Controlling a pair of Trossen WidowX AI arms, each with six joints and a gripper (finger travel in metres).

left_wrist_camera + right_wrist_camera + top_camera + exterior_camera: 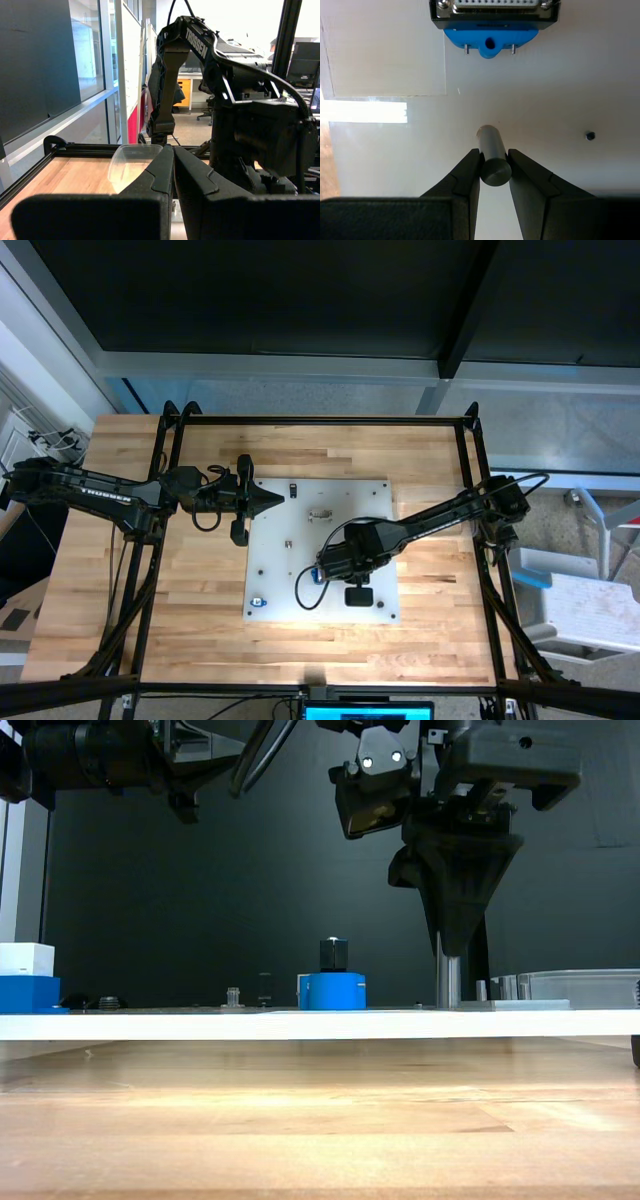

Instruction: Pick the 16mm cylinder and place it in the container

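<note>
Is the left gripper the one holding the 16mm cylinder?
No, the right gripper clasps the 16mm cylinder over the white board, while the left gripper hangs shut and empty at the board's left edge.

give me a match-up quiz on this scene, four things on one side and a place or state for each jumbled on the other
Things
1. 16mm cylinder
2. left gripper
3. container
4. right gripper

Places or states
a. clear plastic, see-through walls
b. shut on nothing, by the left edge of the white board
c. upright, clamped between two black fingers
d. low over the white board, shut on the grey peg

Pairs: 1-c, 2-b, 3-a, 4-d
</note>
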